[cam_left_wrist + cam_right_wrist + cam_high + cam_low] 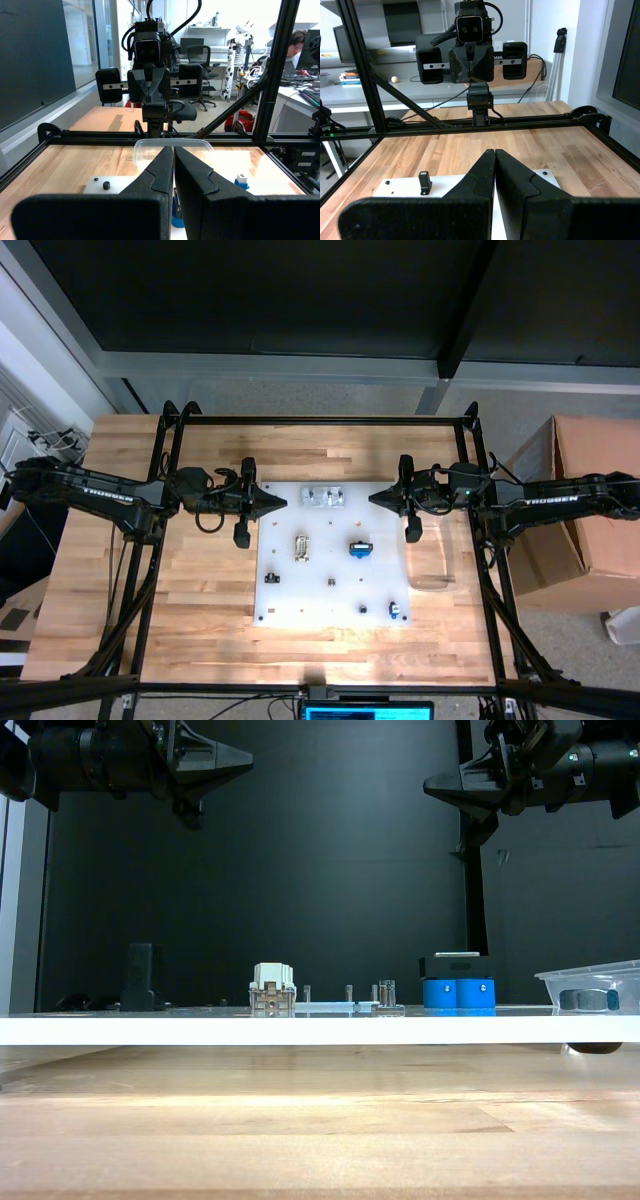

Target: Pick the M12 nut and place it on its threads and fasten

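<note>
Low view, M12 nut: down at board level, lined up with clear tray; on its stud or not, cannot tell
Left gripper: fingers closed, empty, high above nut
Right gripper: fingers closed, empty, high above nut

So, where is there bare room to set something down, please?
Bare wood: between the white board and the table's near edge, and left of the board. Crowded: board's middle, clear tray at its right. Left gripper and right gripper hang shut above its far edge. M12 nut: by the tray; whether seated, cannot tell.

Matt black plastic: left gripper, right gripper. Wood table, white plastic board, glossy clear tray, silvery nut.
</note>
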